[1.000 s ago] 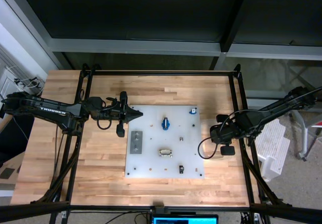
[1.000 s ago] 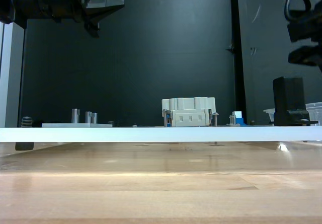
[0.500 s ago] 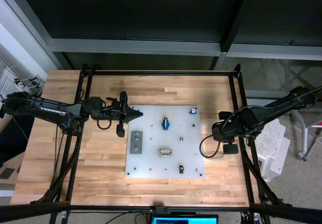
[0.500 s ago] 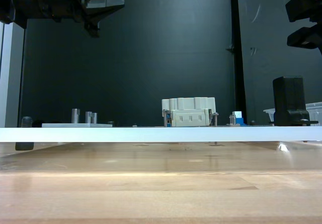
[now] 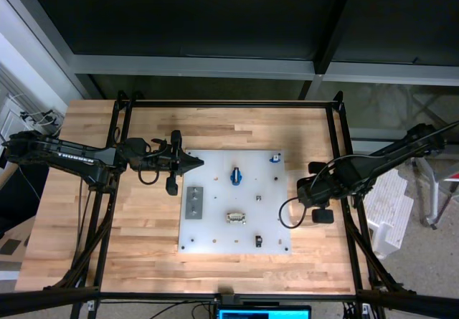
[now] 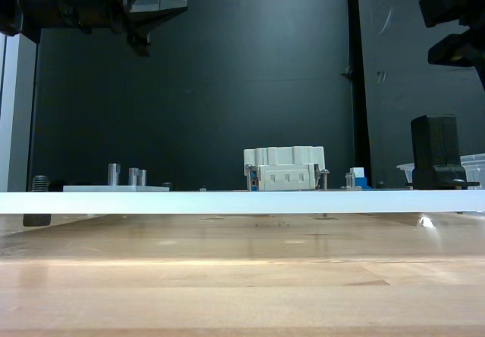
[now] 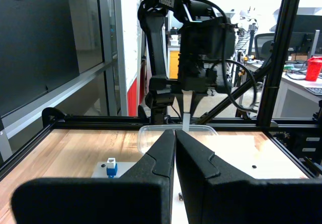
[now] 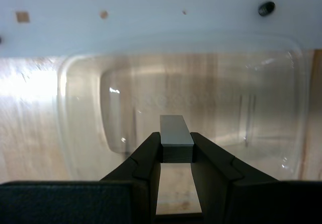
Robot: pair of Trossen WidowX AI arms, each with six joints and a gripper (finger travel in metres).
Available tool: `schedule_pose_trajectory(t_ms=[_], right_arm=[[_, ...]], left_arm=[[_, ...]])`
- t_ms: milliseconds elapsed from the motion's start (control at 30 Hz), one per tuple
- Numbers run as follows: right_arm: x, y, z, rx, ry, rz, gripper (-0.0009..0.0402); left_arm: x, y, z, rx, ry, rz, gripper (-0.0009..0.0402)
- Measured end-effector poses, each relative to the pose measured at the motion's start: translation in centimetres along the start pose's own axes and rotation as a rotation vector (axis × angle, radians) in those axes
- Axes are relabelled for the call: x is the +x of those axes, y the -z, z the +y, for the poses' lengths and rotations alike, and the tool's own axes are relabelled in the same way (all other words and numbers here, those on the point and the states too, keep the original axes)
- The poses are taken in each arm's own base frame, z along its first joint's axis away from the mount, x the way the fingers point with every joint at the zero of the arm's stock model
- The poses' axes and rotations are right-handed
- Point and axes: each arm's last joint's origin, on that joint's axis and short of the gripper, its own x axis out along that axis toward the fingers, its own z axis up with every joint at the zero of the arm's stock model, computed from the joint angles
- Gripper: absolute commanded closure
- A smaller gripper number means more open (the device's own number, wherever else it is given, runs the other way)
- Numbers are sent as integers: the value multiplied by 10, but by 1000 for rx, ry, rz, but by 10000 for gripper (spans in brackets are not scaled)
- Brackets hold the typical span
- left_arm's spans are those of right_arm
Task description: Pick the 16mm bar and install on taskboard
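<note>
In the right wrist view my right gripper (image 8: 176,147) is shut on the 16mm bar (image 8: 176,130), a small grey metal piece with a flat end. It hangs over the clear plastic tray (image 8: 65,108), with the white taskboard (image 8: 151,17) beyond. From above, the right gripper (image 5: 307,191) is just off the taskboard's (image 5: 215,234) right edge. The left wrist view shows the bar (image 7: 185,117) hanging down from it. My left gripper (image 5: 198,163) is shut and empty, held high over the board's upper left corner.
On the board stand a grey block (image 5: 194,202), a blue knob (image 5: 236,176), a beige connector (image 5: 235,219) and a black fitting (image 5: 258,241). Black frame rails (image 5: 337,154) run along the table's sides.
My right gripper has risen with the bar and shifted slightly toward the board. The left arm has not moved.
</note>
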Motion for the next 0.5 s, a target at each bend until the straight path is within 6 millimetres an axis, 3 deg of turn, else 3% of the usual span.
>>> schedule_pose_trajectory(t_ms=[500], right_arm=[[8,-43,52,15,-8,-6,381]], left_arm=[[0,0,0,0,0,0,393]])
